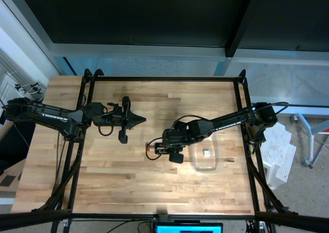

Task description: Pick the RCA connector and install on taskboard

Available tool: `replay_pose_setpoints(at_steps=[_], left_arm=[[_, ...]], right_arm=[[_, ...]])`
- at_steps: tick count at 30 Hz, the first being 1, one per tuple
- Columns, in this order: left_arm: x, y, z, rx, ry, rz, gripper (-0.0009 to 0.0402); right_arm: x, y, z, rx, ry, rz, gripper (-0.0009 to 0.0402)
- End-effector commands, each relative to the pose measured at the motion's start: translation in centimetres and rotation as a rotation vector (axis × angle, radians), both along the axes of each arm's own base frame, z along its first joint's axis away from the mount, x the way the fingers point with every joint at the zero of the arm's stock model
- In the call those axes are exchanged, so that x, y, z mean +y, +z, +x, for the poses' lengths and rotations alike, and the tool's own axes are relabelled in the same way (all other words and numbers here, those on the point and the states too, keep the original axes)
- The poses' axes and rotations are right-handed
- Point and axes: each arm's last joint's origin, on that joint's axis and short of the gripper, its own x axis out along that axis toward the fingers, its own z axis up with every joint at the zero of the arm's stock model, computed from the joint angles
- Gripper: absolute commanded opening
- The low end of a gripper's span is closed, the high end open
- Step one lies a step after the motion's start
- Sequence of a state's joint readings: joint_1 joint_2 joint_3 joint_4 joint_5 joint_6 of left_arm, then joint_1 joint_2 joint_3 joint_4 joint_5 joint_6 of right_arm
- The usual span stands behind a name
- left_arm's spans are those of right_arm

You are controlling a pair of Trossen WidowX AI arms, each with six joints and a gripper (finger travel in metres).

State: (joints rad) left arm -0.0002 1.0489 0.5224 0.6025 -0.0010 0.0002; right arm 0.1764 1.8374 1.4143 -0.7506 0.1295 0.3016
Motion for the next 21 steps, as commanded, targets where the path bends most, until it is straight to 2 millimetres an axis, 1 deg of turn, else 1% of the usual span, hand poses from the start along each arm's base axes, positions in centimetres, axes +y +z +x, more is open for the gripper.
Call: replay_pose_setpoints(at_steps=[1,9,21], left_arm=[[0.0,0.02,0.0,-0.001,0.0,0.0,0.0],[0.0,0.02,0.0,-0.001,0.0,0.0,0.0],[0.0,0.02,0.0,-0.001,0.0,0.0,0.0]], right_arm=[[0.01,0.06,0.0,-0.003,-0.001,0.001,0.0],[0.0,0.01,0.02,-0.005,0.0,0.0,0.0],[-0.01,-0.59,-0.09,-0.007,-0.003,0.004,0.0]])
